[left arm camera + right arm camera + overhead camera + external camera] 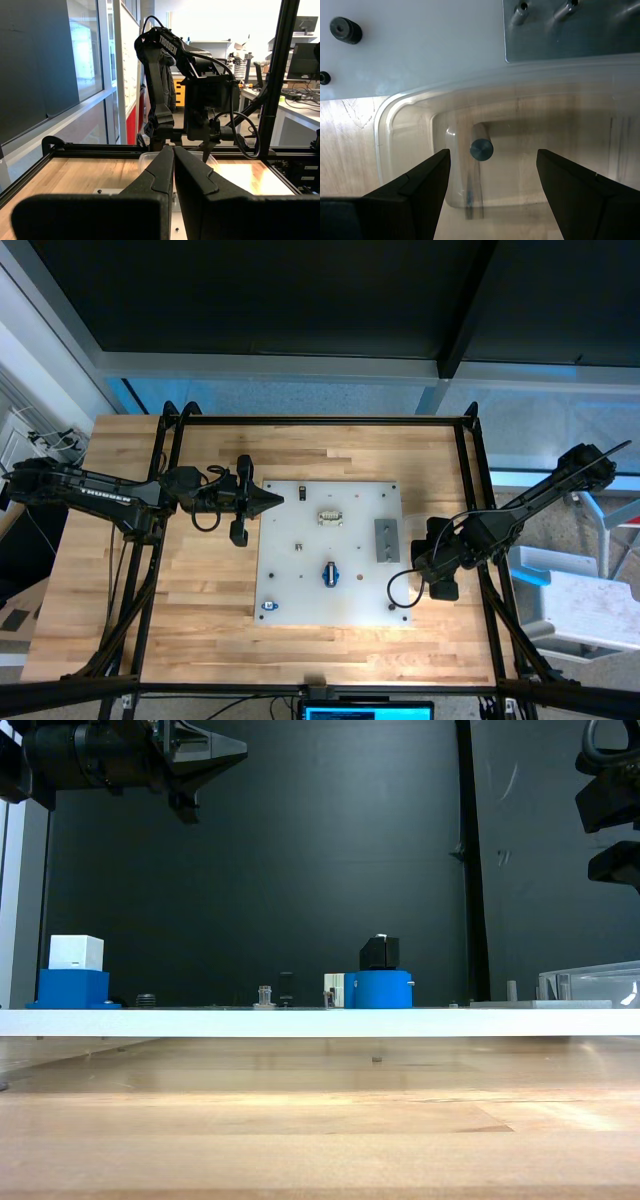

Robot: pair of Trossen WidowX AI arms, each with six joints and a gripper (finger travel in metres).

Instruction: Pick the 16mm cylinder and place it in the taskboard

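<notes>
While the left claw point(272, 499) hangs high over the left edge of the white board point(300, 580), its fingers pressed together and pointing across toward the other arm, we find the right claw point(492, 152) aimed straight down with its fingers spread wide. Between those spread fingers we see the cylinder point(481, 149), a short grey metal piece standing on end inside a clear plastic tray point(384, 125), close to one rounded corner. Neither finger touches it, and from the low view we see the right claw held well above the bench point(150, 580). The tray lies on the bench just beside the white board's right edge, near the grey block point(386, 538). We also see a blue fitting point(330, 574) upright on the white board, toward its near side.
</notes>
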